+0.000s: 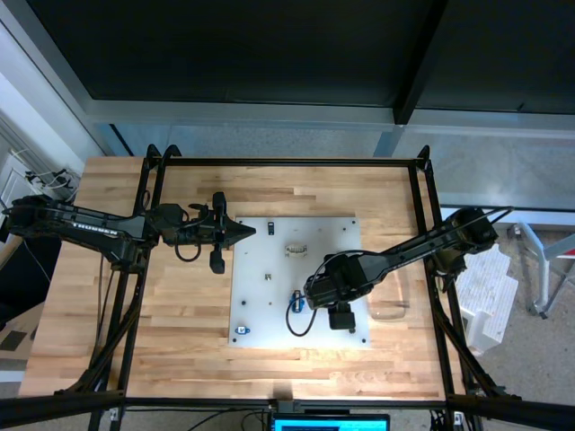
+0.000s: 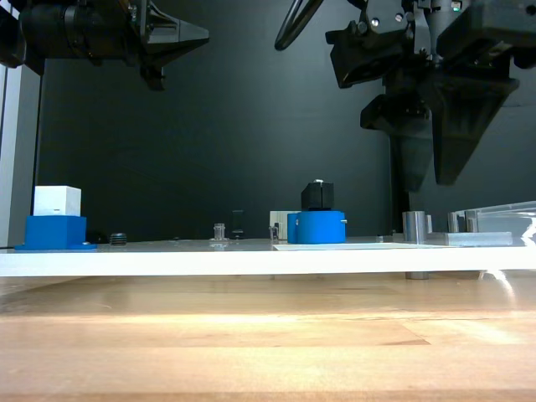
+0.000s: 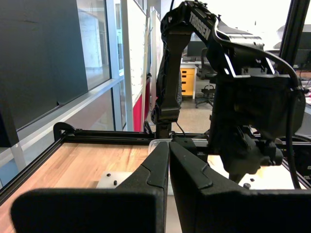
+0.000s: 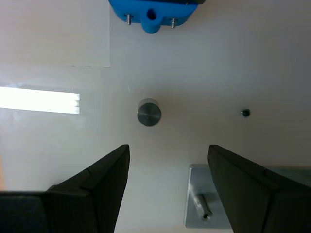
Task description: Remove the 16mm cylinder and place in the container
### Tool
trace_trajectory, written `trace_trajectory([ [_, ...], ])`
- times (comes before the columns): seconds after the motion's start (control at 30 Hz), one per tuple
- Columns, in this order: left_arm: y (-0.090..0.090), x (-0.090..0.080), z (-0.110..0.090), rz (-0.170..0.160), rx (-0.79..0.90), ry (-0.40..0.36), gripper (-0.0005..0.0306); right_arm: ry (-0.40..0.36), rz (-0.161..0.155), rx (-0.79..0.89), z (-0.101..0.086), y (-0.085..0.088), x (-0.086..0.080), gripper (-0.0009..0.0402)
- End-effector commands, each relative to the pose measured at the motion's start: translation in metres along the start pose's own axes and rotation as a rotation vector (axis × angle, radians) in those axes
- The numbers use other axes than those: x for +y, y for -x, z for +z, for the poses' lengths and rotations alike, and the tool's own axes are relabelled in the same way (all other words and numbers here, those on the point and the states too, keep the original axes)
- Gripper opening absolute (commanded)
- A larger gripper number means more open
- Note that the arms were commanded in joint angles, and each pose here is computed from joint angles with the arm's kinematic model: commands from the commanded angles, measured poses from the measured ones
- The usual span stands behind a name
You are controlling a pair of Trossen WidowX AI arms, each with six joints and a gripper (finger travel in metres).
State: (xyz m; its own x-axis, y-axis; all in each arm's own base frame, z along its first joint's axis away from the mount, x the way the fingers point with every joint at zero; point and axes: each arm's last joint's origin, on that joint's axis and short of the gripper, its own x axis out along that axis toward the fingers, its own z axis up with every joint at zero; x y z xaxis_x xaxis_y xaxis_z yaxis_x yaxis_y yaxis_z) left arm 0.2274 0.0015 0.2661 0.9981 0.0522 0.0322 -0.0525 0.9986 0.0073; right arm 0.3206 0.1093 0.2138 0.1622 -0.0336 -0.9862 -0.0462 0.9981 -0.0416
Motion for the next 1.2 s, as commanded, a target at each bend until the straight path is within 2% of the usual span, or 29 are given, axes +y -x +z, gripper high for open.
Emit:
trace_trajectory([
  [0.03,0.000,0.000,0.000,0.000,0.000,0.000,0.0000,0.005,0.002,0.008,0.001,-0.005,0.004,0.0230],
  [0.3,0.000,0.000,0.000,0.000,0.000,0.000,0.0000,-0.016,0.008,0.008,0.005,-0.016,0.007,0.0223],
  [1.2,0.000,0.000,0.000,0.000,0.000,0.000,0.0000,-0.022,0.020,-0.028,0.004,-0.026,0.007,0.0181],
])
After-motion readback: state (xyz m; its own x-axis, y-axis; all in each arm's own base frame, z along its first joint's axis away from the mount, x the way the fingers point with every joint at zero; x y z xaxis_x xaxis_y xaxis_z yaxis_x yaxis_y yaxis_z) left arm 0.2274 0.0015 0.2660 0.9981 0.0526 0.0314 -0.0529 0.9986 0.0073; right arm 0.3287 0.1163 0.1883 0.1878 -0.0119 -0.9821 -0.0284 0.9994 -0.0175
